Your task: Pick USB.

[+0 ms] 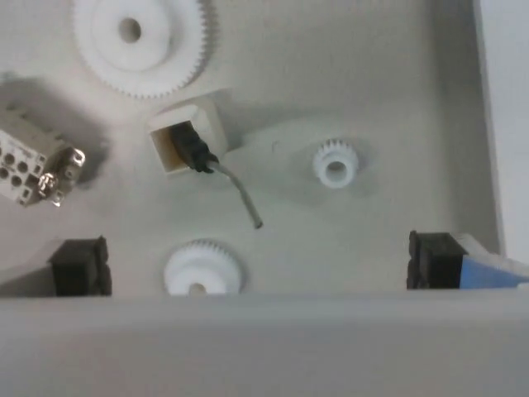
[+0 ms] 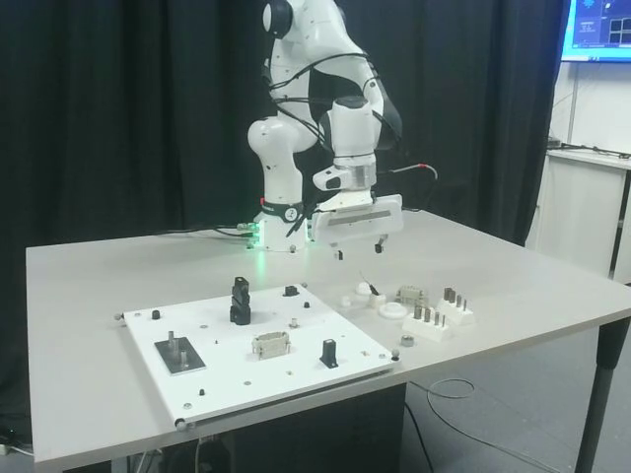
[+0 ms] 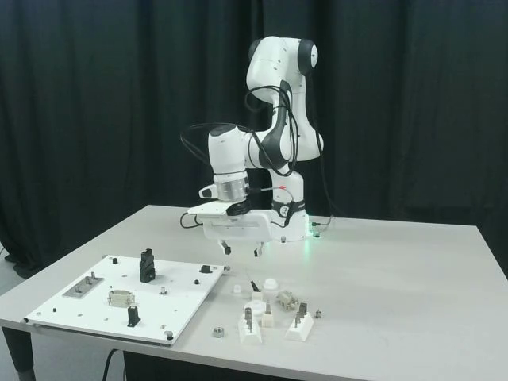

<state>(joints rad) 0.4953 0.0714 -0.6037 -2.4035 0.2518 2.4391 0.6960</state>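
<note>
Claw (image 1: 256,260) fingers apart, hovering above bench (image 1: 372,83). USB (image 1: 195,149) plug seated in white holder (image 1: 186,136), centre-left of wrist frame, cable trailing. Judged light, rigid; grip black body, not limp cable.

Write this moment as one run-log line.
phase: approach | gripper: open, hovering above | target: black USB plug in white holder block | contact: none

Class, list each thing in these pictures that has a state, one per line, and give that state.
gripper: open, hanging above the table, holding nothing.
USB plug: seated in its white holder, short cable sticking out.
large white gear: lying flat.
small white gear: lying flat, apart from the others.
multi-pin connector: lying loose on the grey table.
</note>
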